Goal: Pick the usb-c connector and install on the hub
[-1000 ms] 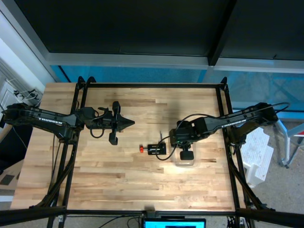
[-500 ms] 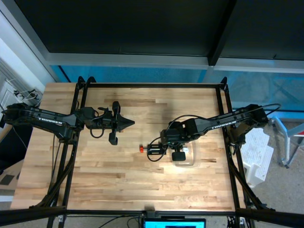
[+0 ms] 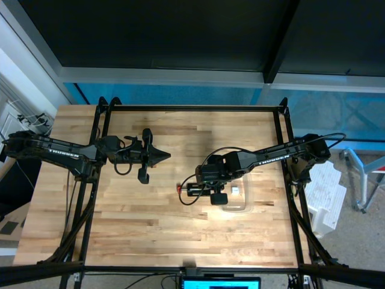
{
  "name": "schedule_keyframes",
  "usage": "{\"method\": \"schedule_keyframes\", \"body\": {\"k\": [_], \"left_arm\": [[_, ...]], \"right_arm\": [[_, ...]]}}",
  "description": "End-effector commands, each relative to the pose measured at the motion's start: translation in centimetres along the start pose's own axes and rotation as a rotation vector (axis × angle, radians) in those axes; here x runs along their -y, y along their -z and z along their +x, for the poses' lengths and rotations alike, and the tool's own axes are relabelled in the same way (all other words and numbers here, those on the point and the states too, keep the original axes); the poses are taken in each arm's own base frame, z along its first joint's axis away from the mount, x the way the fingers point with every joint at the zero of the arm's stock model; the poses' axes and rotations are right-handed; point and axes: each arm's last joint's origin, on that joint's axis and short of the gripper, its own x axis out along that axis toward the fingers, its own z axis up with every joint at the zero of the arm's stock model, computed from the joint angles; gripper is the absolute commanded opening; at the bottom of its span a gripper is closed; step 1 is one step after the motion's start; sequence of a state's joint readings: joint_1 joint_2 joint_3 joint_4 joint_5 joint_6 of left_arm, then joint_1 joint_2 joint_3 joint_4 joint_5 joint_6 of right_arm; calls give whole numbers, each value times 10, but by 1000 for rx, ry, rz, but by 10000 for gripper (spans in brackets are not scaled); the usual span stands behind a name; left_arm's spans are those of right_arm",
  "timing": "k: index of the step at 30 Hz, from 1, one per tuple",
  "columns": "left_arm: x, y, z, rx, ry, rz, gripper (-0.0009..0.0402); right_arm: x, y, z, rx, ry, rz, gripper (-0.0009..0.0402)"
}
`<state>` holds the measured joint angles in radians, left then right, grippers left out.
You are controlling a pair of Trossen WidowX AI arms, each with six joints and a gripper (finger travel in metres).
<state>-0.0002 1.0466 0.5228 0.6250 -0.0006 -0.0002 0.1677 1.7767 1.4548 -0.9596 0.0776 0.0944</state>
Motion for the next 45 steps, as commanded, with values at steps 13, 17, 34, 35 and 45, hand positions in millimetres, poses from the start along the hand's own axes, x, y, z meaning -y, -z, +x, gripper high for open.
{"method": "schedule_keyframes", "body": {"k": [13, 17, 34, 35, 45], "left_arm": [[0, 0, 0, 0, 0, 0, 0], [0, 0, 0, 0, 0, 0, 0], [0, 0, 0, 0, 0, 0, 0], [0, 0, 0, 0, 0, 0, 0], [0, 0, 0, 0, 0, 0, 0]], "right_arm": [[0, -2, 0, 16, 1, -1, 0], [0, -2, 0, 17, 6, -1, 0], [0, -7, 9, -30, 11, -3, 0], [0, -7, 9, -30, 11, -2, 0], [0, -7, 9, -22, 11, -1, 0]]}}
